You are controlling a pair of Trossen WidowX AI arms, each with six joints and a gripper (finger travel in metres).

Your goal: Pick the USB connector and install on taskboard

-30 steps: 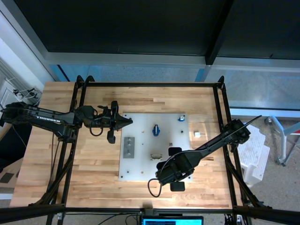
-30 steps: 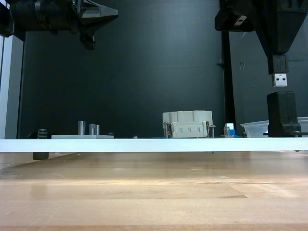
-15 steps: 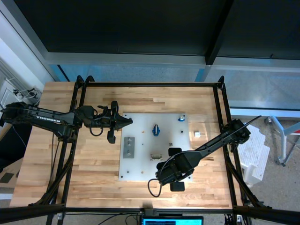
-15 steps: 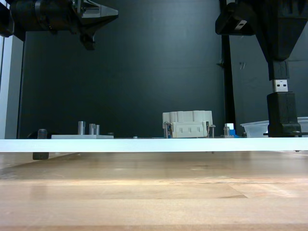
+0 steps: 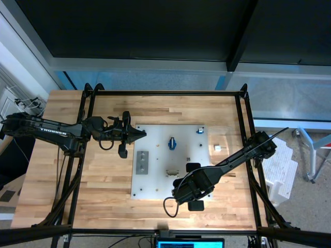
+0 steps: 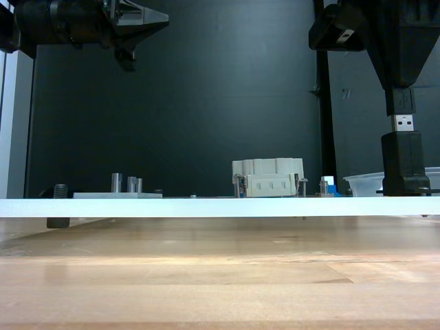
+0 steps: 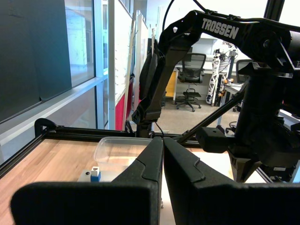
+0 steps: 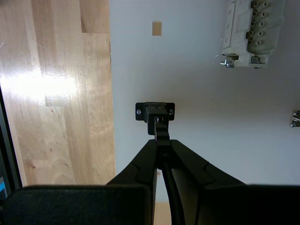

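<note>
The right gripper clamps the USB connector upright at a black socket on the white taskboard. The left gripper, pinched closed, hovers near its far-left corner. The wooden tabletop lies around it, with a dark wall behind.

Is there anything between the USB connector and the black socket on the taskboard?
Nothing visible. The right end effector holds the USB connector straight above the black socket, metal tip at its opening. The left end effector, shut, hangs aside, above the left edge of the taskboard.

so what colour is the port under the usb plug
Black port, clearest in the low view, below the right gripper's plug; left gripper hovers upper left.
</note>
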